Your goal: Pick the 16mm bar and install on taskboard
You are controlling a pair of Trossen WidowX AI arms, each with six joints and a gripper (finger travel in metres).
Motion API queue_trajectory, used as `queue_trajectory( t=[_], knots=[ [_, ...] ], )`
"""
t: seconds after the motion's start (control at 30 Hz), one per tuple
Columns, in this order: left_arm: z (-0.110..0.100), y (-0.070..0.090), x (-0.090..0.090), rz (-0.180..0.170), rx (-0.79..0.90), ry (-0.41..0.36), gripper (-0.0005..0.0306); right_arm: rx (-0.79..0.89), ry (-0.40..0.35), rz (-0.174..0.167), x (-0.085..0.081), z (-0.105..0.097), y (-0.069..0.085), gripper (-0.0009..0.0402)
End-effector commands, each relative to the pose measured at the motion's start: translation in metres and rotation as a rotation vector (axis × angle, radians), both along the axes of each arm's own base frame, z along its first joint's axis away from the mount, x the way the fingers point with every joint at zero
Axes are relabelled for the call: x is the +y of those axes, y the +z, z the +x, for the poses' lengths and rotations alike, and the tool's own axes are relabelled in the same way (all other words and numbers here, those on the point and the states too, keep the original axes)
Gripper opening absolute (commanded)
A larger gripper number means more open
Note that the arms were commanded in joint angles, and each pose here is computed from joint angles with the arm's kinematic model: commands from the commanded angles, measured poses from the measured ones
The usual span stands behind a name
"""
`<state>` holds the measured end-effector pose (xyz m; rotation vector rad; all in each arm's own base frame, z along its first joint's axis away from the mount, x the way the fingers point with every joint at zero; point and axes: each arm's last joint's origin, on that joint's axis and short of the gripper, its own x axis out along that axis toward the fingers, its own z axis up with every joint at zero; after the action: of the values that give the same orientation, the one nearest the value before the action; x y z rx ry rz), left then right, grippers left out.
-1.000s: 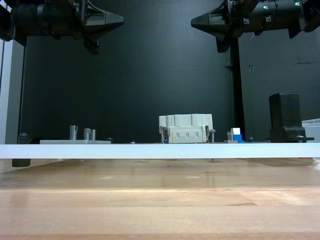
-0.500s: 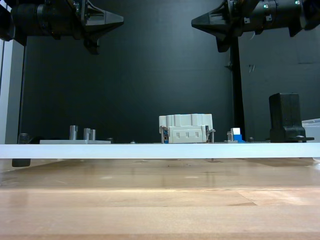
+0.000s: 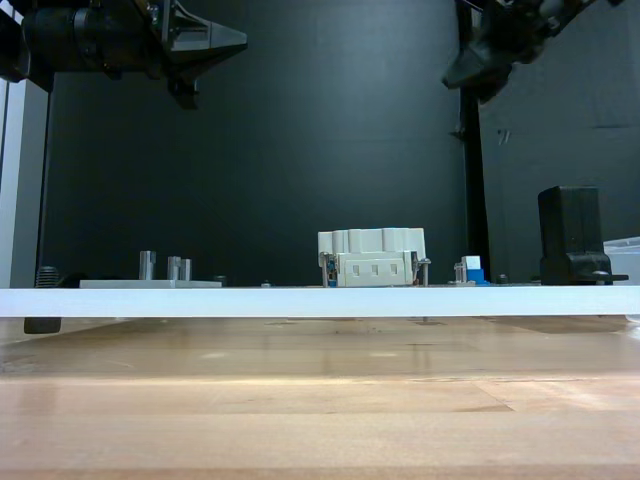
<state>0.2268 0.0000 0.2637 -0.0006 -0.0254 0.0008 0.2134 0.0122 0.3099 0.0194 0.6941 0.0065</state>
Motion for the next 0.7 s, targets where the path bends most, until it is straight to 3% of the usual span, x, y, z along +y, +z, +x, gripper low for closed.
queue_trajectory(
  t=[0.03,0.13,0.47,0.7],
  knots=[
    [0.0,0.0,0.0,0.0,0.0,0.0,0.0,0.097,-0.017,-0.03,0.006,-0.004,-0.001,0.0],
    [0.0,0.0,0.0,0.0,0.0,0.0,0.0,0.19,-0.015,-0.044,0.013,-0.008,-0.004,0.0],
    [0.0,0.0,0.0,0.0,0.0,0.0,0.0,0.367,0.007,-0.018,0.041,-0.025,-0.015,0.0],
    [0.0,0.0,0.0,0.0,0.0,0.0,0.0,0.399,0.016,0.003,0.062,-0.037,-0.017,0.0]
  ],
)
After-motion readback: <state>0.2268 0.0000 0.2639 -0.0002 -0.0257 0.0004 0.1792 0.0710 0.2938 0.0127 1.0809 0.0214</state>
